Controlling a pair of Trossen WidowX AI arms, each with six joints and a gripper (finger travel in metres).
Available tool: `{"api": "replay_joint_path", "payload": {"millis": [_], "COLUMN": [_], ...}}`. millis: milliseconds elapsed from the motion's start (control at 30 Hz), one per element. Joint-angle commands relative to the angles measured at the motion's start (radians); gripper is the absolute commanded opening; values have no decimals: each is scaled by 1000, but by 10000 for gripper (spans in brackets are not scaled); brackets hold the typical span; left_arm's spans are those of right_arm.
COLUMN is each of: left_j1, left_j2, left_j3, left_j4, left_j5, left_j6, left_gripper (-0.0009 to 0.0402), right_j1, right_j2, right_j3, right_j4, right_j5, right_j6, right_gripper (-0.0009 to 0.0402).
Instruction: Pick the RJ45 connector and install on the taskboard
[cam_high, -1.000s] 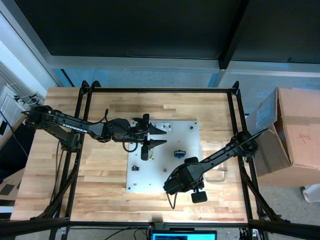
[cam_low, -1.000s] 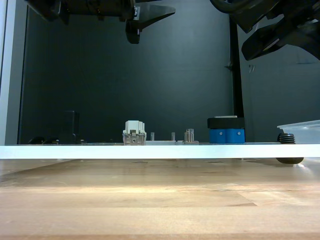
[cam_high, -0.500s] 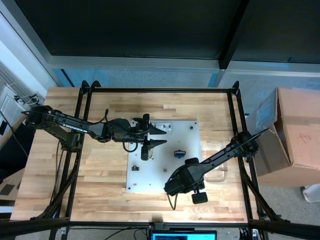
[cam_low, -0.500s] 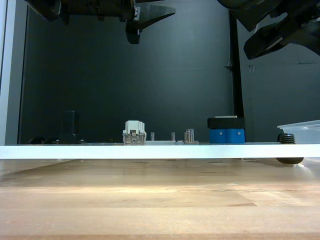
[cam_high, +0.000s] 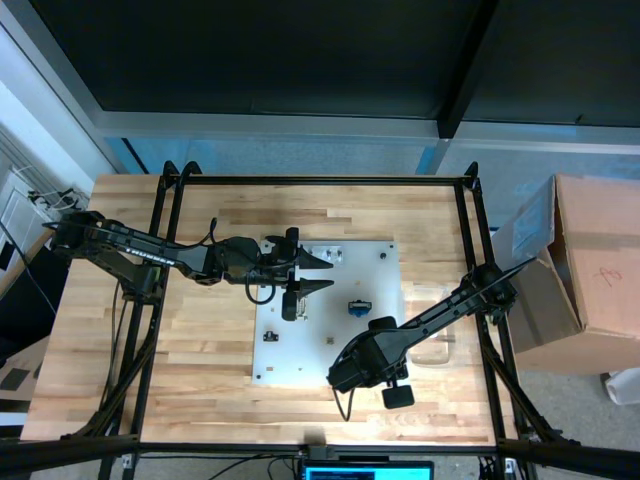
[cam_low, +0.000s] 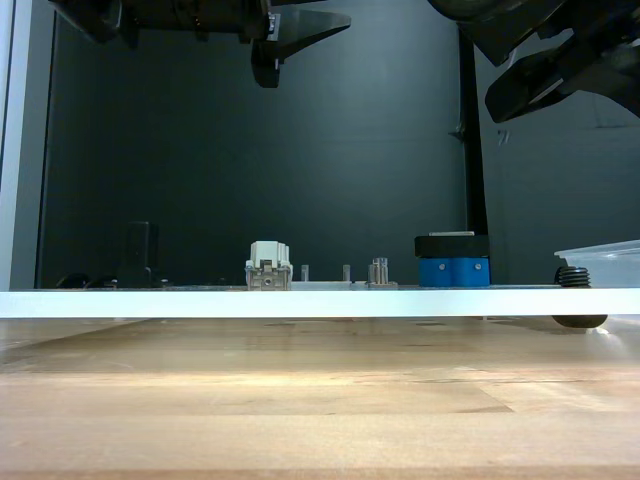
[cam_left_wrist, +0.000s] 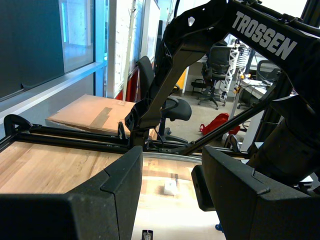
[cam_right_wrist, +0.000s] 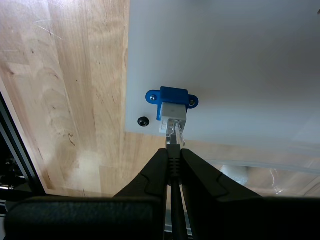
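Observation:
My right gripper is shut on the RJ45 connector, a clear plug on a black cable, held by the cable boot with its tip pointing down. It hangs clear of the blue seat on the white taskboard, lined up over the seat's grey socket. From overhead the right gripper is over the board's near edge, and the blue seat lies beyond it. Seen from table height it is high above the blue seat. My left gripper stands open and empty, raised over the board's left part.
A white socket block and small posts stand on the taskboard. A clear plastic bin sits right of the board, with a cardboard box past the table's right edge. A black frame rings the table.
The right gripper has wavered slightly up and down with the connector still held. The left arm has not moved.

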Motion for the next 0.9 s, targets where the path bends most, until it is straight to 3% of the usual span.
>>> {"api": "replay_joint_path", "payload": {"millis": [33,900], "left_j1": [0,0], "left_j2": [0,0], "left_j3": [0,0], "left_j4": [0,0], "left_j5": [0,0], "left_j6": [0,0], "left_gripper": [161,161], "right_j1": [0,3], "right_j2": [1,5], "right_j3": [1,-1], "right_j4": [2,0], "right_j5": [0,-4], "right_j6": [0,8], "right_gripper": [0,0]}}
